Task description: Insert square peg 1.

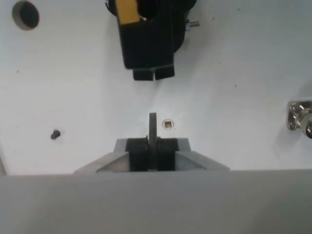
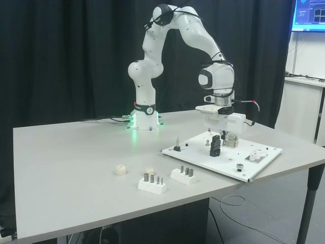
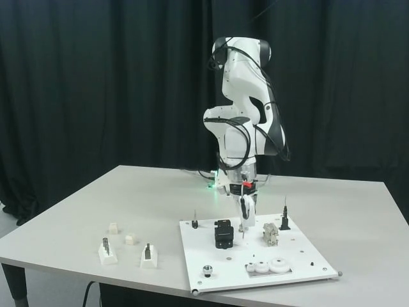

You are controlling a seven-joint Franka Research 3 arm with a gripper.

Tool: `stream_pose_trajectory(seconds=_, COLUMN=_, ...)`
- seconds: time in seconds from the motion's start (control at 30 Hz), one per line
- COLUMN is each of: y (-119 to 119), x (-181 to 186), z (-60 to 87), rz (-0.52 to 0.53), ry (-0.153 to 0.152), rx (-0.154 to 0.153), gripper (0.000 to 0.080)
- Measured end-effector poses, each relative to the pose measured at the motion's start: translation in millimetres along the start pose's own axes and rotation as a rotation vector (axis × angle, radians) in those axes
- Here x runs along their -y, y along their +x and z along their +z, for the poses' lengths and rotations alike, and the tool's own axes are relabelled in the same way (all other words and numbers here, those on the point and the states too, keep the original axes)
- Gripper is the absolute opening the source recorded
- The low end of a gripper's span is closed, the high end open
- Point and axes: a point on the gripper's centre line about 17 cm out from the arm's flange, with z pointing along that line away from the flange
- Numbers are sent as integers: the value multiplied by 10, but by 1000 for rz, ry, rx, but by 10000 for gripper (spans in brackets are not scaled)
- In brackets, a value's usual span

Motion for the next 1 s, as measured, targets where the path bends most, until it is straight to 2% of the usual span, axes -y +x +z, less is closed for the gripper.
stream_pose_trajectory(seconds=0.4, y=-6, x=-10, z=93, rz=9, ry=3, rx=18, gripper=31)
stream_pose_trajectory(seconds=1.0, y=-59, x=-25, z=134, rz=11, ry=0, rx=33, gripper=31)
